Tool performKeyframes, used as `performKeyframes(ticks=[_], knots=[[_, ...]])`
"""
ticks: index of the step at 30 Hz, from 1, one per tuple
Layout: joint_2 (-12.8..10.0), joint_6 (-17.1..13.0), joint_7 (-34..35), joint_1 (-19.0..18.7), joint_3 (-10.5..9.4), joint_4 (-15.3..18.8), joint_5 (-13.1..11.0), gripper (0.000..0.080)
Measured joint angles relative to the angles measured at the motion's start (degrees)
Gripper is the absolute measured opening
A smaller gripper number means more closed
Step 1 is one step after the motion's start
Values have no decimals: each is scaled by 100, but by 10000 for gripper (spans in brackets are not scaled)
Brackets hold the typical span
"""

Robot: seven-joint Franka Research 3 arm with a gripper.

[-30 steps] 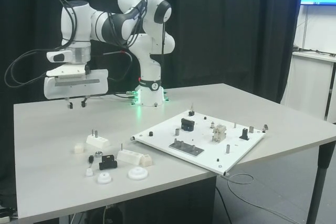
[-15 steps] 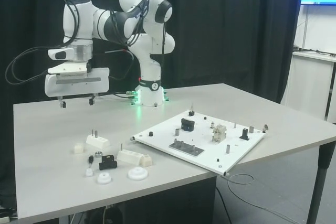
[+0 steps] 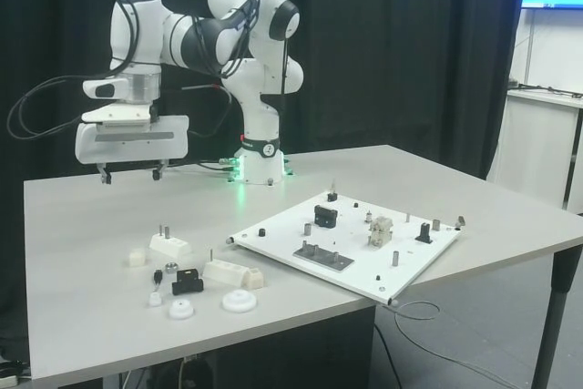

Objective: Pick D-SUB.

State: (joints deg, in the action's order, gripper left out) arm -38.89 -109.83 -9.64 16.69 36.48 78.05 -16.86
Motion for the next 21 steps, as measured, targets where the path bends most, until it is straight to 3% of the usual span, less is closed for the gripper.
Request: performKeyframes(ticks=[12, 21], knots=[[0, -60, 23, -6, 1, -13, 6, 800], [0, -60, 784, -37, -2, -2, -9, 800]])
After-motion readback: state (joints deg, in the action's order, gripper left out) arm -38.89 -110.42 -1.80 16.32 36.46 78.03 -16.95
